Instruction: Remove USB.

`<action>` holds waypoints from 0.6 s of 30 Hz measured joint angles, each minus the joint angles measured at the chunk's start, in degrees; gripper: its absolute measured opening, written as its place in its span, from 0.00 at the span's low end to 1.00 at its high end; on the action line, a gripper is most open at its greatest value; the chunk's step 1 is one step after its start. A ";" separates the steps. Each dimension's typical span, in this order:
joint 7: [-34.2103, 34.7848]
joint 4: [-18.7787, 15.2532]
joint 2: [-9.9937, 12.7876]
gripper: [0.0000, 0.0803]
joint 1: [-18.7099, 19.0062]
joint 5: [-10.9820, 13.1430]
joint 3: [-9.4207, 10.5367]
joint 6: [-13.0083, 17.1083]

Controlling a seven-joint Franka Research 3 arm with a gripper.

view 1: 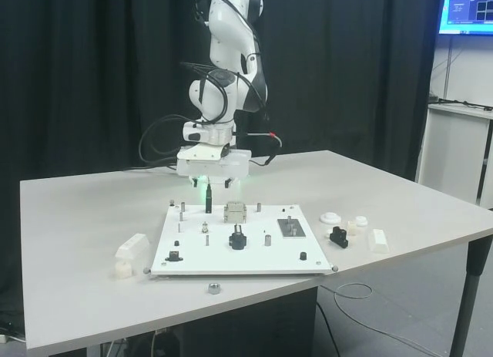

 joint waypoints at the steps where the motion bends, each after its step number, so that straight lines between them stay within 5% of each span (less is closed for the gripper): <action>1: 0.00 0.00 -0.06 1.00 0.01 -0.07 0.00 -0.38; 18: 0.00 -0.42 -2.43 1.00 0.20 -1.50 0.02 -4.14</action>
